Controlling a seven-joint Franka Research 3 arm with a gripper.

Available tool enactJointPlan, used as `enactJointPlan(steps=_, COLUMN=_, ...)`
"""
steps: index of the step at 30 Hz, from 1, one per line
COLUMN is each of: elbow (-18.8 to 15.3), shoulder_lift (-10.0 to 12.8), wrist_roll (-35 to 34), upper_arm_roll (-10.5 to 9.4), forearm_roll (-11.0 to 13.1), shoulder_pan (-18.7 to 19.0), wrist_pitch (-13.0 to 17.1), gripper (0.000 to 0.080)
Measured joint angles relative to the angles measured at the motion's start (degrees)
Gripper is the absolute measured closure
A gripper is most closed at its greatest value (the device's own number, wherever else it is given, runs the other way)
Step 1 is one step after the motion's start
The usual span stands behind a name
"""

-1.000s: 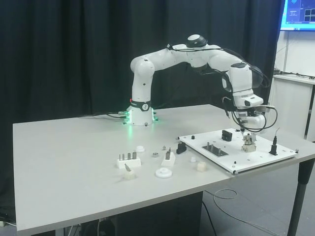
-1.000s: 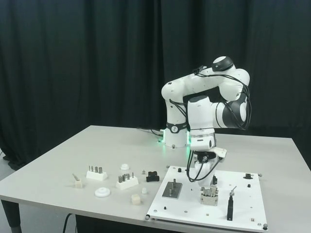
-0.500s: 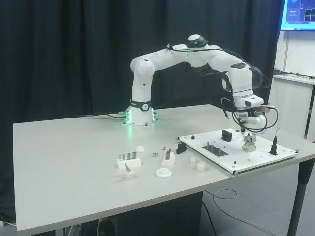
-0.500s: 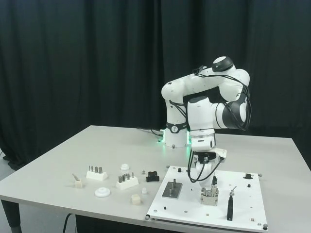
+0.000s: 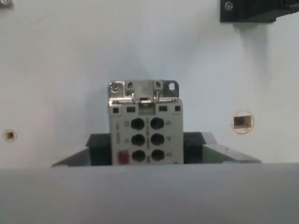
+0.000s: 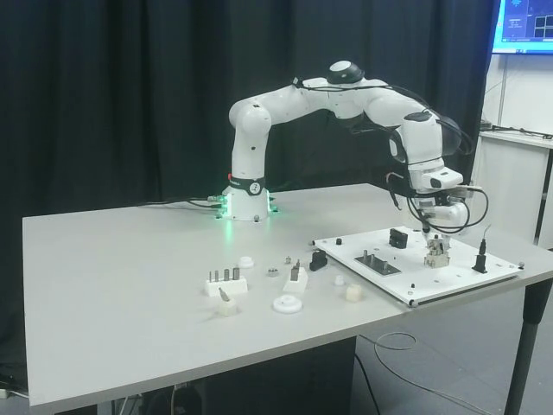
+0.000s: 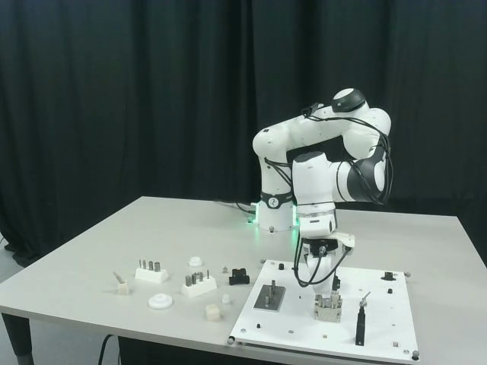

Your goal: Insert waterproof.

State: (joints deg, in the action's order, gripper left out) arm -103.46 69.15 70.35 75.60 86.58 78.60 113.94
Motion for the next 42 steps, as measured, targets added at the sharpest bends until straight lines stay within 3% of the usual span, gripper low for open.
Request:
enactJointPlan(steps=9, elbow=-0.1, shoulder_lift=0.0, wrist_roll=1.2, upper_arm_roll=-0.11, forearm_roll=1.7, shoulder_pan=-0.7, wrist_pitch=-1.1, gripper=0.0489)
enactJointPlan(steps=24, elbow=-0.1, shoulder_lift=-0.1, wrist_roll=1.9, upper_arm_roll=0.11, forearm_roll=2.3, shoulder_pan=-1.0, wrist_pitch=-3.3, gripper=0.0489)
enactJointPlan(steps=25, elbow=-0.1, shoulder_lift=-0.1, wrist_roll=1.9, upper_arm_roll=0.16, forearm_roll=2.3, shoulder_pan=-1.0, wrist_pitch=-3.4, gripper=0.0319)
enactJointPlan(steps=33, elbow=0.2, shoulder_lift=-0.4, wrist_roll=1.8, upper_arm_roll=1.08, forearm_roll=2.3, shoulder_pan=-0.9, wrist_pitch=-5.3, gripper=0.0319)
enactJointPlan(steps=34, elbow=0.2, shoulder_lift=-0.5, wrist_roll=1.8, upper_arm_roll=1.24, forearm_roll=2.3, shoulder_pan=-0.8, wrist_pitch=-5.6, gripper=0.0025)
enactJointPlan(steps=42, elbow=0.4, shoulder_lift=-0.9, wrist_roll=-1.1, upper_arm_roll=3.34, forearm_roll=1.9, shoulder_pan=0.0, wrist_pitch=-7.2, gripper=0.0007)
